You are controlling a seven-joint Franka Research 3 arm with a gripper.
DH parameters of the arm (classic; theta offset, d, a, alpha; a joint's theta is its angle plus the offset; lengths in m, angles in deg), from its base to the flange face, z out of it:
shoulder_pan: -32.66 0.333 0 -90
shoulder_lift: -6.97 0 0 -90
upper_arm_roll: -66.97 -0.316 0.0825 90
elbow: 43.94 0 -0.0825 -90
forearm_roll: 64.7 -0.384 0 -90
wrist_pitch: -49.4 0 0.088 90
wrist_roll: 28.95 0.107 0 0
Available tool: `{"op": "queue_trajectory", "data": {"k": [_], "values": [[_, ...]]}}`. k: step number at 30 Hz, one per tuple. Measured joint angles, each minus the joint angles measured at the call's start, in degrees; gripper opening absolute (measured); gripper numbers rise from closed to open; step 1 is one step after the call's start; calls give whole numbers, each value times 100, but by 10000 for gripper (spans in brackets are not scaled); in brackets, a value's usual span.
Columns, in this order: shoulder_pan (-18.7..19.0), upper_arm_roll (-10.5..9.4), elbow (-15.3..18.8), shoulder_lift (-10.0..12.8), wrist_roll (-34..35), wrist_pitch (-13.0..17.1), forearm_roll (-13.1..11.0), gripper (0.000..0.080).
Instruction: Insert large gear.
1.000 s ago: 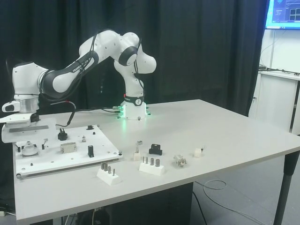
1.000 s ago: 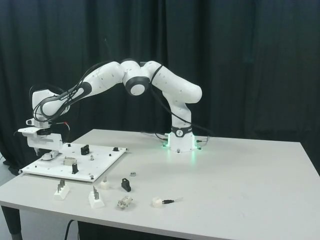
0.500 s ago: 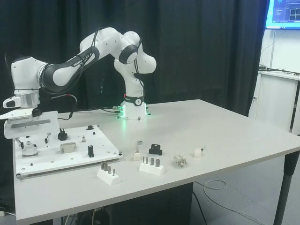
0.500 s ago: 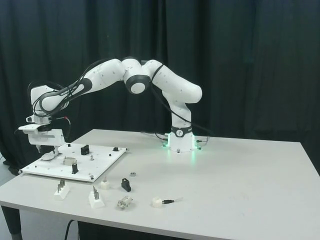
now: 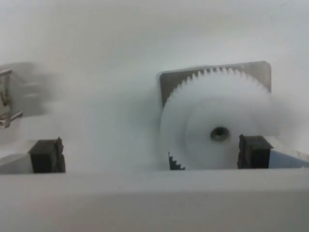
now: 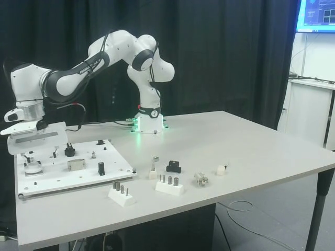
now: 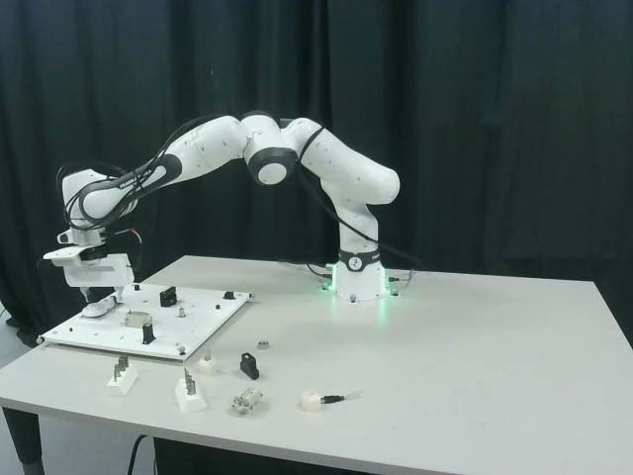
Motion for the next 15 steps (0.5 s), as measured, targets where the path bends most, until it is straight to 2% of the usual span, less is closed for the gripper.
{"op": "queue_trajectory", "data": {"k": [15], "values": [[41, -1, 251, -118, 33, -55, -185, 800]]}}
